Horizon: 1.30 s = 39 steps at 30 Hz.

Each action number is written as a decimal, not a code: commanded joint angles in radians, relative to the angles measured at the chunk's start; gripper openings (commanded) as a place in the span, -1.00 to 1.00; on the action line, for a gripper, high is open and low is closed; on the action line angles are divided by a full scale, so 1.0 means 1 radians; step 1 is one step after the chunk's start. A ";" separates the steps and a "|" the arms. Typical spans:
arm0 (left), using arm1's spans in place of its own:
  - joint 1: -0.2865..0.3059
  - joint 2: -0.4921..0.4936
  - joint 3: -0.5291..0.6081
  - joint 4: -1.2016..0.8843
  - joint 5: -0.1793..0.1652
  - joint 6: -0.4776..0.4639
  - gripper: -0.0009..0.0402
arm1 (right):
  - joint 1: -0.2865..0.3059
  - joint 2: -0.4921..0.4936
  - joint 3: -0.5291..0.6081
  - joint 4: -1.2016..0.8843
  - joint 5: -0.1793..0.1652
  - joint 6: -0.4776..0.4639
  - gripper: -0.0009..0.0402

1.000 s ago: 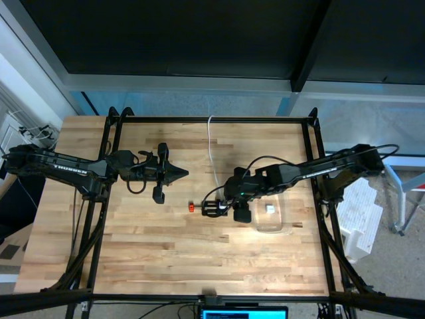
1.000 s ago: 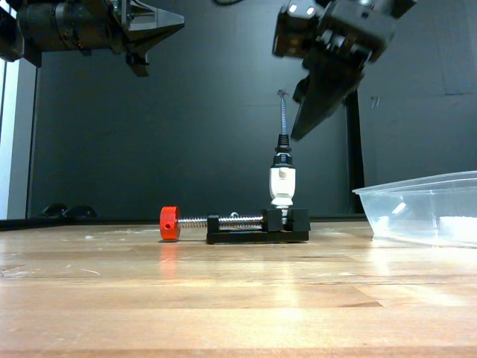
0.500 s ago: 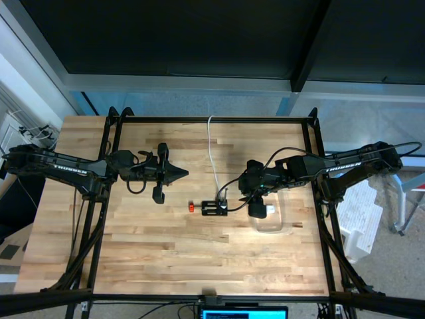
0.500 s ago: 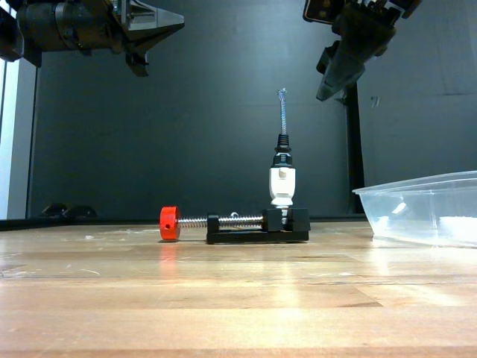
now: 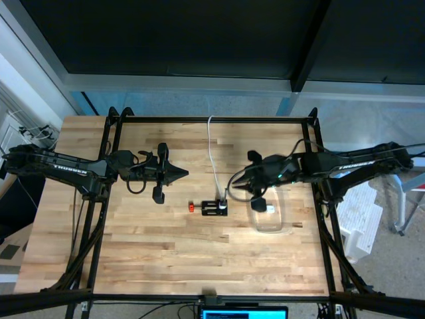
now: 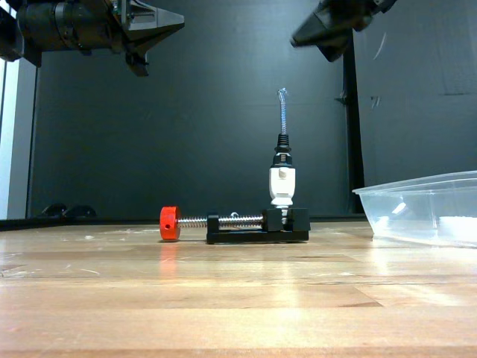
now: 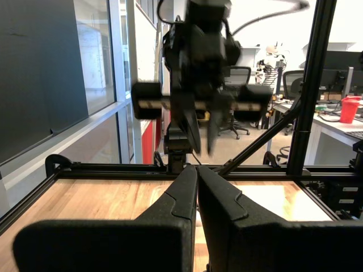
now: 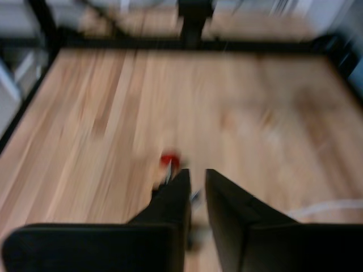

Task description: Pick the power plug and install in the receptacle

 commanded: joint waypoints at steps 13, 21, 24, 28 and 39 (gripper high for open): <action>0.000 0.000 0.000 0.000 0.000 0.000 -0.96 | -0.128 -0.214 -0.344 0.616 -0.094 0.005 -0.96; 0.000 0.000 0.000 0.000 0.000 0.000 -0.96 | -0.127 -0.248 -0.439 0.749 -0.052 0.027 -0.96; 0.000 0.000 0.000 0.000 0.000 0.000 -0.96 | -0.125 -0.248 -0.451 0.748 -0.054 0.028 -0.96; 0.000 0.000 0.000 0.000 0.000 0.000 -0.96 | -0.124 -0.248 -0.474 0.755 -0.061 0.031 -0.96; 0.000 0.000 0.000 0.000 0.000 0.000 -0.96 | -0.118 -0.248 -0.486 0.777 -0.085 0.054 -0.96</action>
